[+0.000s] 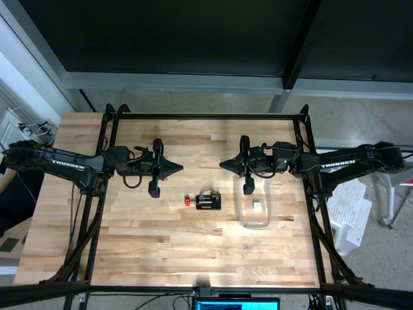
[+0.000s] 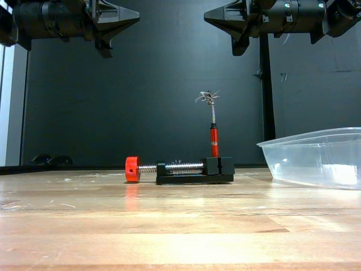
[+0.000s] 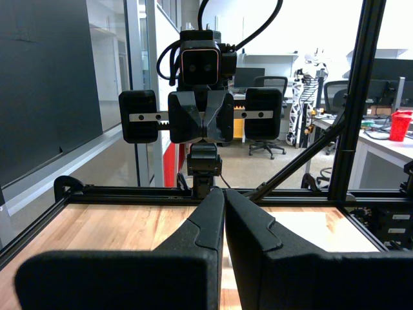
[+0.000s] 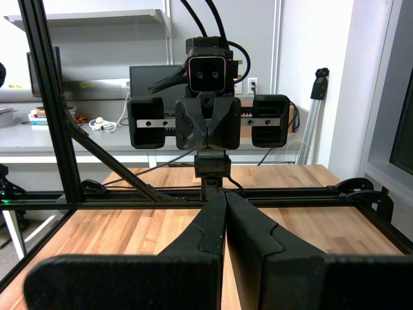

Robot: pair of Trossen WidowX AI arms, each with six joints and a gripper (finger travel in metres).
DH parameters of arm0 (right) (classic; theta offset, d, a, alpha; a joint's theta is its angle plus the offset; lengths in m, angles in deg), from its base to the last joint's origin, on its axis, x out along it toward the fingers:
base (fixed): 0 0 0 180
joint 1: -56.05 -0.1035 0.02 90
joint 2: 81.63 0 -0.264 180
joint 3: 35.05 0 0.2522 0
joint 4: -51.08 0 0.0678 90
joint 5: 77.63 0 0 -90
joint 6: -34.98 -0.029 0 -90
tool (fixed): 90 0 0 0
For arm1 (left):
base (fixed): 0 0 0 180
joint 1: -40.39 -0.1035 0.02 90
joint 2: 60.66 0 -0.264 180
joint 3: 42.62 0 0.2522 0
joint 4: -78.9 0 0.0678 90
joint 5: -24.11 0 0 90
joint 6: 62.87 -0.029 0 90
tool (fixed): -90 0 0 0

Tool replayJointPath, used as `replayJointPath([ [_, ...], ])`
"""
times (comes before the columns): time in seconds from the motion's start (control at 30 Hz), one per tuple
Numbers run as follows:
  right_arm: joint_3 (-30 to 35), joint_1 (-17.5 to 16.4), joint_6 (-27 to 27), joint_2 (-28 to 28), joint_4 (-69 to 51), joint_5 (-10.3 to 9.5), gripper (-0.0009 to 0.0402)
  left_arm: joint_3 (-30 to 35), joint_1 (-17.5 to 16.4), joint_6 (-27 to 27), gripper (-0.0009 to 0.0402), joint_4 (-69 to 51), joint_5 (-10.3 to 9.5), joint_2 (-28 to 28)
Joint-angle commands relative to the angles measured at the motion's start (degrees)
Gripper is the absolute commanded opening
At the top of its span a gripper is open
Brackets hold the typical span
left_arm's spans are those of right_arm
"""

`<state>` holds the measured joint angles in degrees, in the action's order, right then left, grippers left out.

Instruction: Remove the RCA connector from the receptacle and place in the container

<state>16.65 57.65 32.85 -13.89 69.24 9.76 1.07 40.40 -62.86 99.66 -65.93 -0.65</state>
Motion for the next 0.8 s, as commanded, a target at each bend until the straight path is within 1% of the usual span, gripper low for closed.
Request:
replayJointPath([
  [0.03, 0.0, 0.0, 0.0, 0.0, 0.0, 0.02, 0.0, 0.0, 0.0, 0.0, 0.0, 0.0, 0.0, 0.0],
  [0.7, 0.0, -0.1, -0.6, 0.0, 0.4, -0.07, 0.0, 0.0, 0.0, 0.0, 0.0, 0.0, 0.0, 0.0],
  [0.8, 0.2, -0.2, -1.5, 0.0, -1.1, -1.64, 0.0, 0.0, 0.0, 0.0, 0.0, 0.0, 0.0, 0.0],
])
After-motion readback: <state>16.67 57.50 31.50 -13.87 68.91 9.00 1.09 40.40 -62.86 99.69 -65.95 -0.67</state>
